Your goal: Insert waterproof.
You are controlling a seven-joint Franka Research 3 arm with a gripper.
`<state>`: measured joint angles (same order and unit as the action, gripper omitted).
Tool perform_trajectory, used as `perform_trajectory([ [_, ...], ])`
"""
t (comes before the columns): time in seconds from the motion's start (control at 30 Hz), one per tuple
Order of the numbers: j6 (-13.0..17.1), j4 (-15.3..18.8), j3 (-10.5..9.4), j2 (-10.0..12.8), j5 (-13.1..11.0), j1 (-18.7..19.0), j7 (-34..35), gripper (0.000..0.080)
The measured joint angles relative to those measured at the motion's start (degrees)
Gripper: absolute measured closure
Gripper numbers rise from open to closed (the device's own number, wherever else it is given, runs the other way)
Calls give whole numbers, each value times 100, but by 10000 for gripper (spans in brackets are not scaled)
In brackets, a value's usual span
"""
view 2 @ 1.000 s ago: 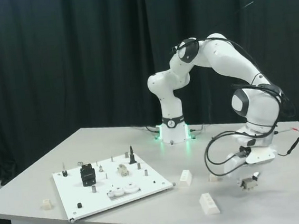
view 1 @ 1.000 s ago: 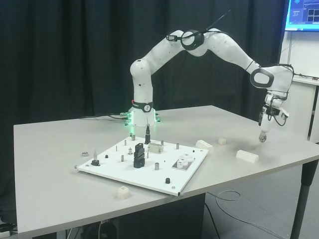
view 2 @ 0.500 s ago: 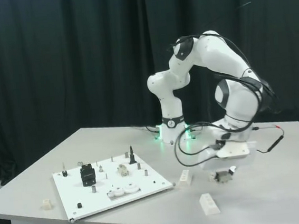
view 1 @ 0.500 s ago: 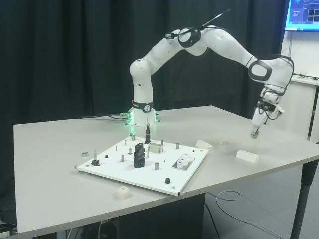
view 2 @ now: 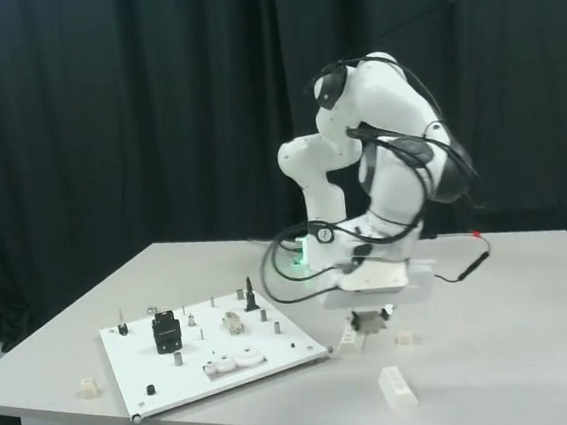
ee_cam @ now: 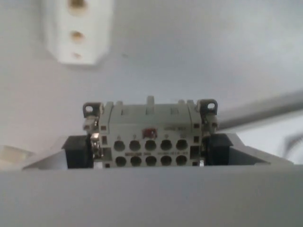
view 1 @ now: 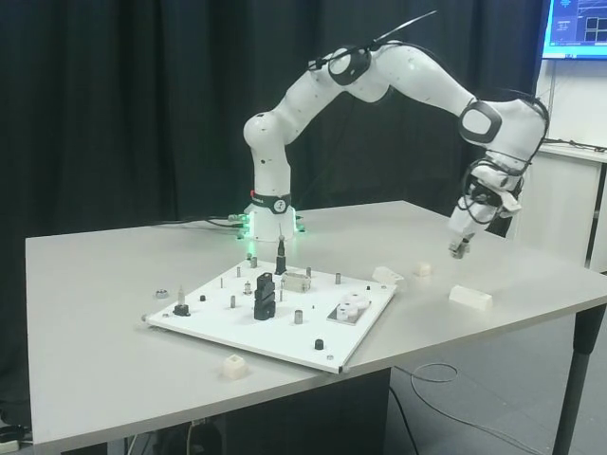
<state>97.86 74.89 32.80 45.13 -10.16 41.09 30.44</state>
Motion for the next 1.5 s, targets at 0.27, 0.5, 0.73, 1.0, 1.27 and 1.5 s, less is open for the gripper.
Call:
perform_trajectory([
  [0.27,-125,121,-44,-145,97,-403,-34,288],
  [0.5,-101,430,-238,-361,330,-785,-68,288],
  [0.73,221,916,-841,-748,866,-1466,39,288],
  [1.0,872,1646,-1870,-1320,1580,-2615,286,288],
  [1.27,1522,2251,-2273,-1724,1792,-3382,280,288],
  [1.5,1808,2563,-2191,-1915,1793,-3649,322,288],
])
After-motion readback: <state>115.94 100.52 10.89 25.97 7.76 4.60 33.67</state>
